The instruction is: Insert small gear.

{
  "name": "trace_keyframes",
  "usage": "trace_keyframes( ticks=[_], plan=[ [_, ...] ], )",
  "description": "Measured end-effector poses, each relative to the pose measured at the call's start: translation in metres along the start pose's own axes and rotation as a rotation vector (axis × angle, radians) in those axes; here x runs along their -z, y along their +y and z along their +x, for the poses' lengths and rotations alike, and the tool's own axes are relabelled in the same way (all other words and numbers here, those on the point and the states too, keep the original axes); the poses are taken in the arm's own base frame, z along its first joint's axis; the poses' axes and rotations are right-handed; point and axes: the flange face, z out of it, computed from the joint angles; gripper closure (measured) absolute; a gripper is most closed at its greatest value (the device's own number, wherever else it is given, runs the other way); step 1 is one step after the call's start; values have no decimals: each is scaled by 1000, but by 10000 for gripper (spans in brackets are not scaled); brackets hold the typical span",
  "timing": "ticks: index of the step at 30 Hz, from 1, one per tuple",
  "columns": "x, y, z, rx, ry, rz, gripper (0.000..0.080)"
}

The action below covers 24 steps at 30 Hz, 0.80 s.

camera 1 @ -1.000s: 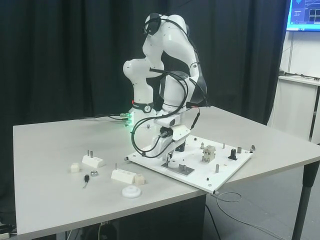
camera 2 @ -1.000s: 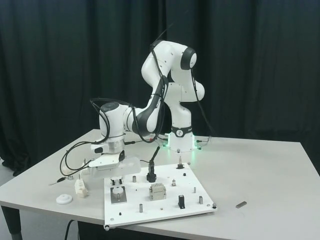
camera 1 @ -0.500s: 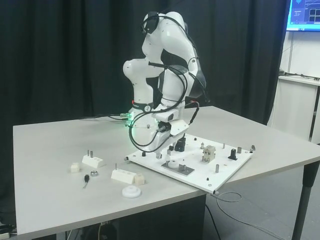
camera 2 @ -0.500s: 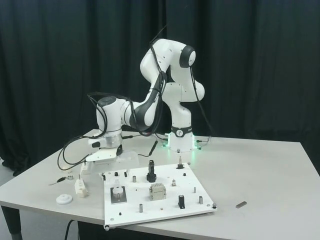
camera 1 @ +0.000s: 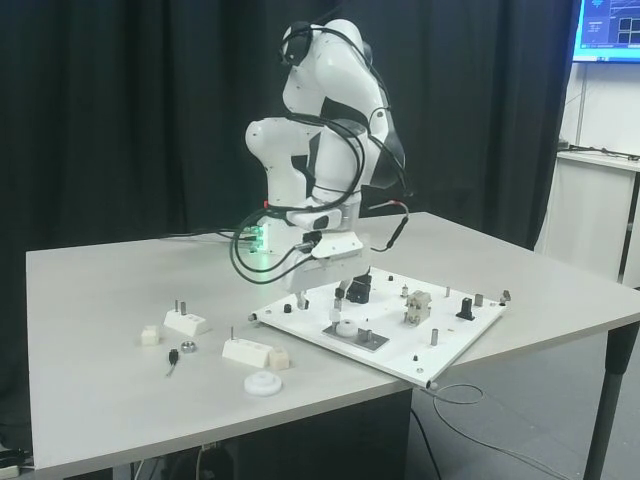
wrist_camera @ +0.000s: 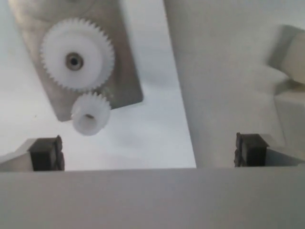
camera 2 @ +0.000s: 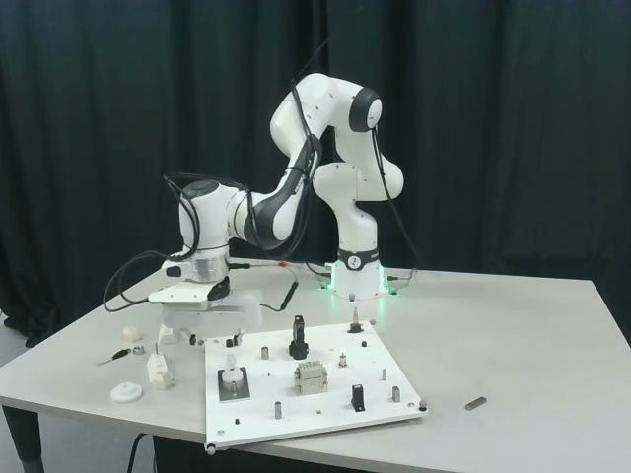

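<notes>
Two white gears sit meshed on the grey plate (wrist_camera: 125, 71) of the white board (camera 2: 325, 399): the small gear (wrist_camera: 90, 113) touches the large gear (wrist_camera: 76, 54). Above the board's edge over the counter (camera 1: 90, 300), the claw (wrist_camera: 147, 150) hangs wide open, empty.

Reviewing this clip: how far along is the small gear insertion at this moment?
Looks done: the small gear sits on the grey plate, its teeth against the large gear. In hand: nothing; the gripper is open and empty, above the white board. Left: apparently only retreating, though full seating can't be confirmed.
</notes>
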Motion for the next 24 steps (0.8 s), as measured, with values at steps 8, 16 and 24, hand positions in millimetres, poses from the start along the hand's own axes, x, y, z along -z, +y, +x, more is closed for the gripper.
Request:
trace_keyframes(
  ticks=[8,16,24],
  plan=[
    [-3,5,5,-44,24,0,3],
    [-11,6,8,-64,40,2,3],
    [-19,7,9,-69,43,-3,3]
  ],
)
